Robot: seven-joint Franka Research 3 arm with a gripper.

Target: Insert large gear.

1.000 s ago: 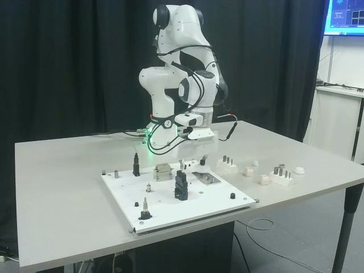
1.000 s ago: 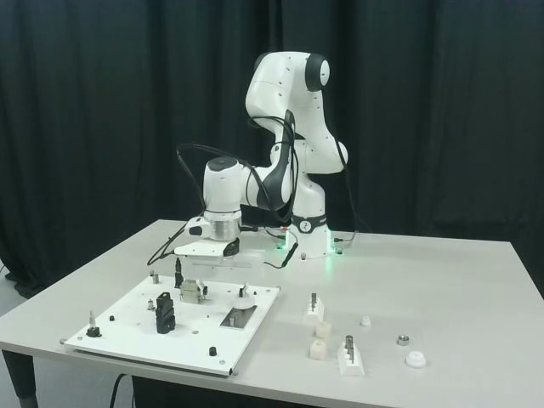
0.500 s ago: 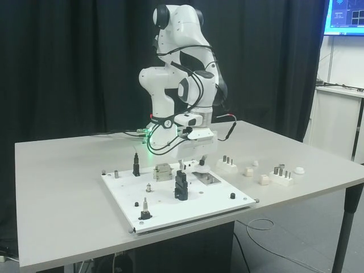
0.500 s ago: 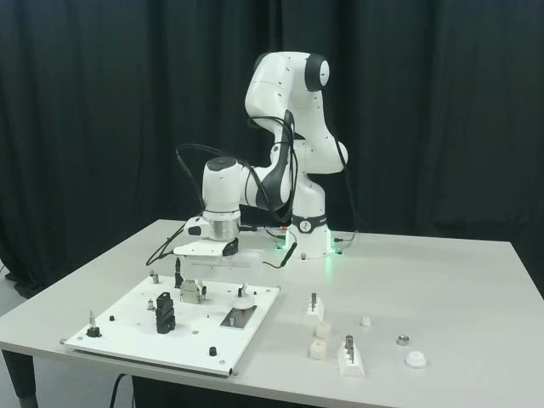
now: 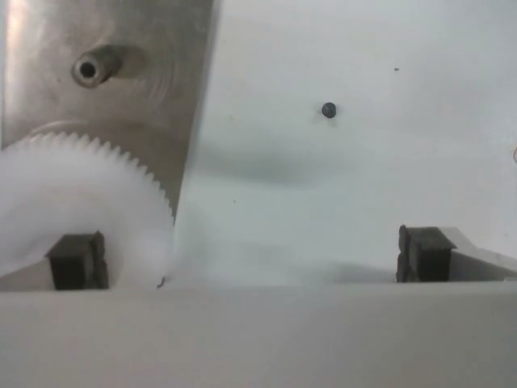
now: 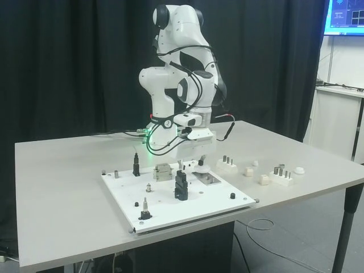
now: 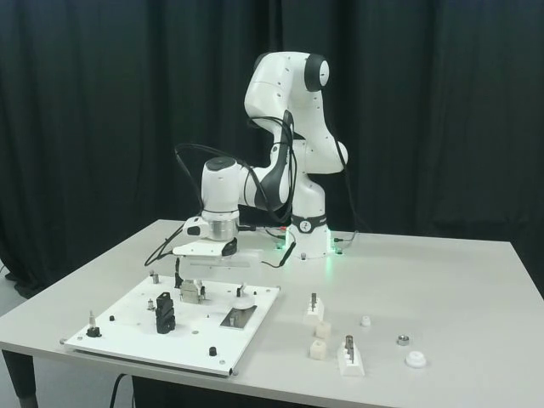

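The large white gear (image 5: 89, 194) lies on the grey metal plate (image 5: 121, 32) of the white assembly board (image 6: 187, 199). A bare metal peg (image 5: 89, 69) stands on the plate beside the gear. My gripper (image 5: 250, 257) hangs low over the board and is open, with its black fingertips (image 5: 424, 252) far apart. One fingertip is in front of the gear's face and the other is over bare white board. Nothing is held. From the room, the gear (image 7: 244, 302) shows below the gripper (image 7: 211, 276) and its white hand. Its middle is hidden.
The board carries black fixtures (image 6: 181, 185), a small metal block (image 6: 163, 172) and several pegs (image 6: 145, 213). White holders (image 6: 227, 165) and small white parts (image 6: 297, 170) lie on the grey table (image 6: 68, 170) to the right of the board.
The hand has shifted only a trace over the board. The gear stays on the metal plate and the fingers stay apart.
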